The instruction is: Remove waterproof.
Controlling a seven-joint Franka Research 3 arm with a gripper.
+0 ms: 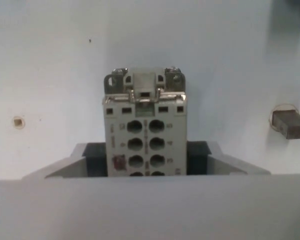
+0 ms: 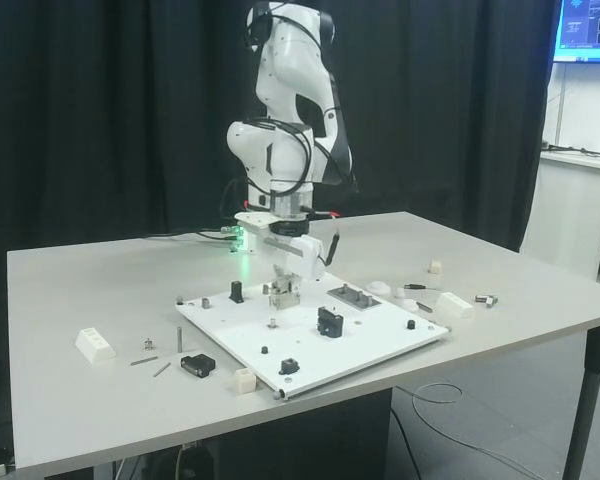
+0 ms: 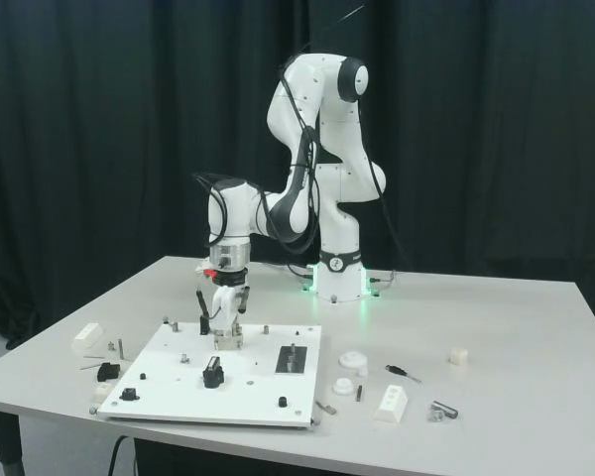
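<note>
Gripper (image 3: pixel 225 322) seated on waterproof connector (image 1: pixel 144 132), white board's (image 3: pixel 268 397) 12 o'clock edge.
Fingers closed on its lower sides. Risk: a tilted pull jams the pale block in its socket or the grip slips. Connector stands upright, round contact holes in paired rows, metal latch clip on the end.

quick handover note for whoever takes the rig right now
Gripper: low over the waterproof connector, jaws to either side of it; whether they grip it cannot be told.
Connector: standing upright on the white board, near its back edge, latch end up.
Done: the arm is lined up on the connector.
Left: confirm the grip, pull the connector off the board, set it on the grey table.
</note>
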